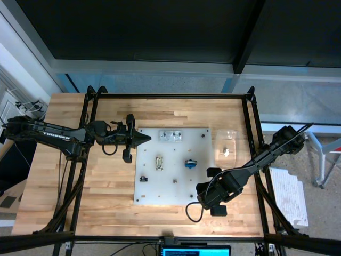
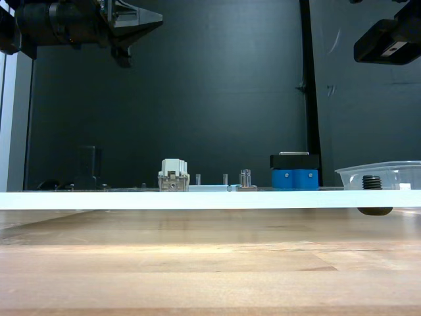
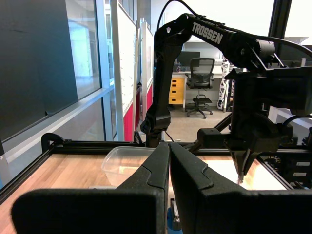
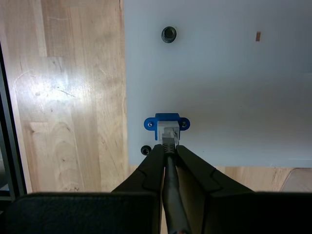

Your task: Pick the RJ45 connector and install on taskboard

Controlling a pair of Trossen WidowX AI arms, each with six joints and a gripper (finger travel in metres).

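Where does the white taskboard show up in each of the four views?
High view: taskboard central; left gripper above its far left corner, right gripper over its near right corner.
Low view: taskboard is the thin white strip across the frame.
Left wrist view: taskboard beyond the shut jaws.
Right wrist view: taskboard beneath jaws shut on a cable.
Shared landmark: clear tray by its far right corner.
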